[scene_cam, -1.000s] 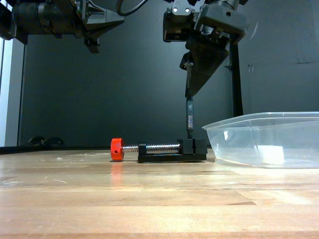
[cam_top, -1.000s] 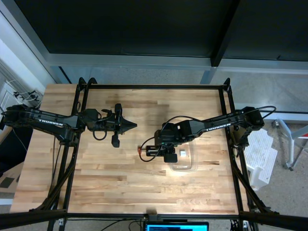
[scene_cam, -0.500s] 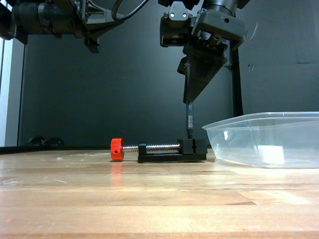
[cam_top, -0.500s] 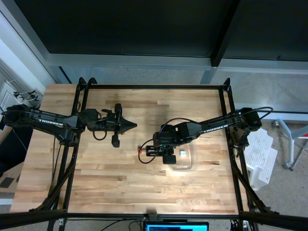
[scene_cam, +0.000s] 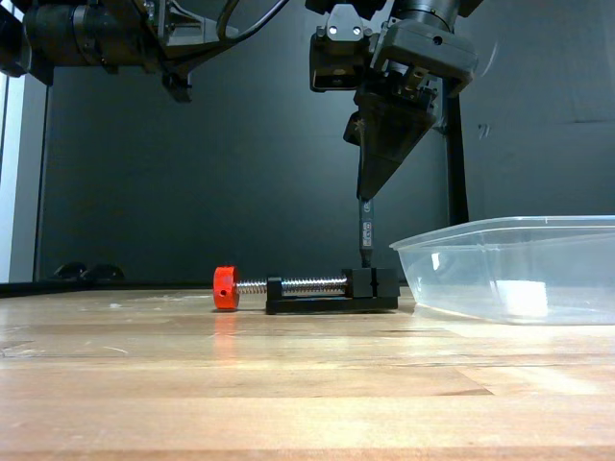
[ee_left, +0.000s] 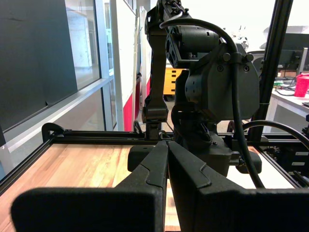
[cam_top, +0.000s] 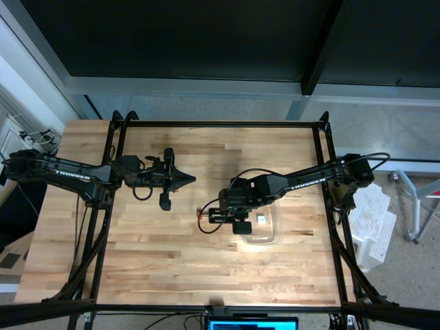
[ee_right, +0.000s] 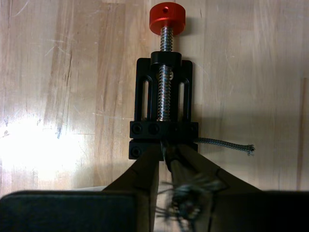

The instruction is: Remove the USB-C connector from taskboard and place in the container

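The right gripper [scene_cam: 366,195] has been lowered and pinched onto the USB-C connector [scene_cam: 366,235] — still stuck upright in the taskboard [scene_cam: 322,305], so pulling up is next — while the left gripper [cam_top: 190,180] is parked shut, up high.

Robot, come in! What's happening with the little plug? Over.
Left gripper parked high, jaws shut. Right gripper shut on USB-C connector, upright in taskboard. Container beside it, nothing in the way.

The black taskboard [scene_cam: 332,305] has a red-orange knob [scene_cam: 225,287].
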{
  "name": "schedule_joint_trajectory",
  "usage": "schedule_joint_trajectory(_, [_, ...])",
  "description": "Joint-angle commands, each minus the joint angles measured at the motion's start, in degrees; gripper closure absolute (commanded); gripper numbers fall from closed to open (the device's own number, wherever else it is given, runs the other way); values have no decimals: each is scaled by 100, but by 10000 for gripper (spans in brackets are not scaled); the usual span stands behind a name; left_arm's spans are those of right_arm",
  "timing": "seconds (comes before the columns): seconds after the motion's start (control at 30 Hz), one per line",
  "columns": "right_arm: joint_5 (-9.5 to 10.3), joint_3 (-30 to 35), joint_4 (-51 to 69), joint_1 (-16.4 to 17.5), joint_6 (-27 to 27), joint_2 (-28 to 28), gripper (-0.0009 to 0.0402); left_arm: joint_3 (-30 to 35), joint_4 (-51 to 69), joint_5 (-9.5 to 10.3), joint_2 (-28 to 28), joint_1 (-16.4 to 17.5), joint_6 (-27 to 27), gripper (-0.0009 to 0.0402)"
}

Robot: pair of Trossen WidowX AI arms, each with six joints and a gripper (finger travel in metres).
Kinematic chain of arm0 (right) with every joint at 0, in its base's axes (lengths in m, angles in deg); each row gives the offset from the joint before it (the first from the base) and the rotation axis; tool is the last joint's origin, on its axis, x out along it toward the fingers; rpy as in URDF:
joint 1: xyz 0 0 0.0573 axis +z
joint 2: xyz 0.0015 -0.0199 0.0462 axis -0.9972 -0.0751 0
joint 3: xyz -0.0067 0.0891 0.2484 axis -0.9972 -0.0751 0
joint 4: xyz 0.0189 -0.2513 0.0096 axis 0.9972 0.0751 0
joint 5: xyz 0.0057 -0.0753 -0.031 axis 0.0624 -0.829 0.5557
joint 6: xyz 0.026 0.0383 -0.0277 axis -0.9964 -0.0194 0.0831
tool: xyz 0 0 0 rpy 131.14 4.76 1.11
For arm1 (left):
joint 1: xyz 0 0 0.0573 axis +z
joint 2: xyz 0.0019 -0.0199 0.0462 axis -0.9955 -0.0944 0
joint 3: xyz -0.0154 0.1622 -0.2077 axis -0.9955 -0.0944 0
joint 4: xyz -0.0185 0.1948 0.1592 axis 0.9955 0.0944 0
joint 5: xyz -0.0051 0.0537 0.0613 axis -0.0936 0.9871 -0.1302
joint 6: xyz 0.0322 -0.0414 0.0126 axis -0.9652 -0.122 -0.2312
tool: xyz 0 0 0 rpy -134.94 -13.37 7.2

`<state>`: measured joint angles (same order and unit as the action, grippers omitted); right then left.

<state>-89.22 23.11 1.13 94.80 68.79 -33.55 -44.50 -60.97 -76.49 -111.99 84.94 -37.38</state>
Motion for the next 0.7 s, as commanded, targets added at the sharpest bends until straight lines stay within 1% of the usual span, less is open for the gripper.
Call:
schedule_joint_trajectory(0.03, [-2, 0, 0, 2, -55, 2, 369, 0, 0, 0, -2, 0, 0, 393])
schedule_joint_trajectory(0.2, [-2, 0, -11, 0, -81, 2, 395, 0, -2, 0, -2, 0, 0, 393])
schedule_joint_trajectory(0.27, [-4, 0, -15, 0, -81, 2, 390, 0, -2, 0, -2, 0, 0, 393])
schedule_joint_trajectory(0.7, [-2, 35, -22, -9, -81, 24, 393, 0, 0, 0, -2, 0, 0, 393])
